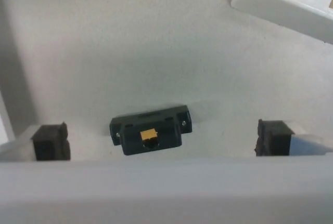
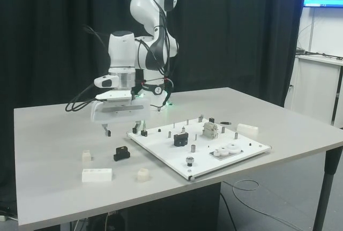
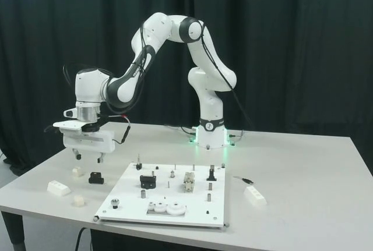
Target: Remove Ethernet.
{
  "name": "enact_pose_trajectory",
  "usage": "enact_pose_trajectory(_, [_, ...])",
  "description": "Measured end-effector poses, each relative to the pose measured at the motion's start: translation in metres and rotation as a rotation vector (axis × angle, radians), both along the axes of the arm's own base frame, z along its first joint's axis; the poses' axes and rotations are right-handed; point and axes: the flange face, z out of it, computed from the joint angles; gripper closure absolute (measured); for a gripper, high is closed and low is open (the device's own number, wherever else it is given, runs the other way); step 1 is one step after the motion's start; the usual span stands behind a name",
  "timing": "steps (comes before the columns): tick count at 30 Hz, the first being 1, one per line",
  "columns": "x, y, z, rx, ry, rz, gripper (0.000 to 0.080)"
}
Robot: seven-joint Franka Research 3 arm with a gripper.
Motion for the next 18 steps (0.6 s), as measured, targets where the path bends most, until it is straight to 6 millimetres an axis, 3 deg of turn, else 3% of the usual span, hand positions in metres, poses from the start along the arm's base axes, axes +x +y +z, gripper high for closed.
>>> enact_pose_trajectory(18, [-0.0018, -0.0047, 0.0034, -0.008, -0.003, 0.003, 0.0003])
